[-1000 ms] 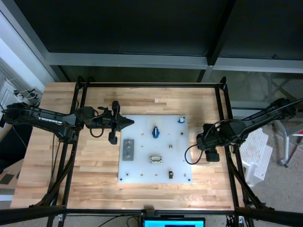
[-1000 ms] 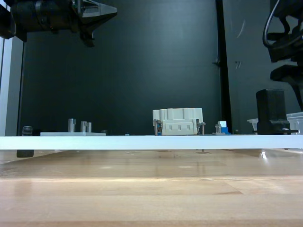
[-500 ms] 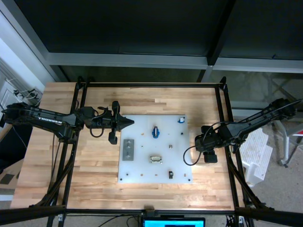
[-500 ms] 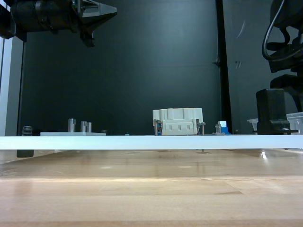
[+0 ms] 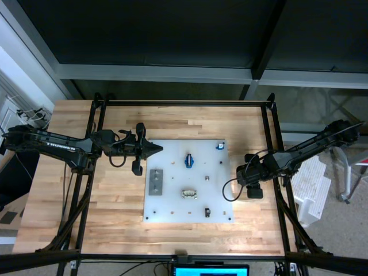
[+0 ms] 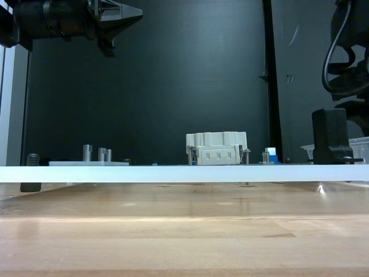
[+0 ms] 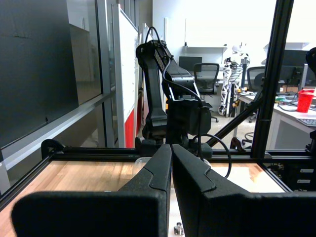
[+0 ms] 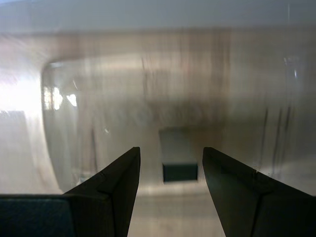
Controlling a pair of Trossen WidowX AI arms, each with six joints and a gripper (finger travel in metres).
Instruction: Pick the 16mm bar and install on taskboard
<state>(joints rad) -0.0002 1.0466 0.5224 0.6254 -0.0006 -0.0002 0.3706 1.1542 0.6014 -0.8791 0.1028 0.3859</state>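
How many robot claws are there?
2. The left gripper, shut, hovers above the white board's far-left corner. The right gripper, open, points into a clear bin right of the board, over a small dark block.

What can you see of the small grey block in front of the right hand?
The grey block is small, squarish, dull like metal. It lies free inside a clear tub, untouched, ahead of the right hand, whose fingers are open. The left hand hangs shut above the white board's far left corner.

Black arms (image 5: 31, 138), white lettering (image 5: 59, 144), looped black cables (image 5: 231, 190); left gripper (image 7: 171, 146), right gripper (image 8: 170, 149) black, wedge-fingered.
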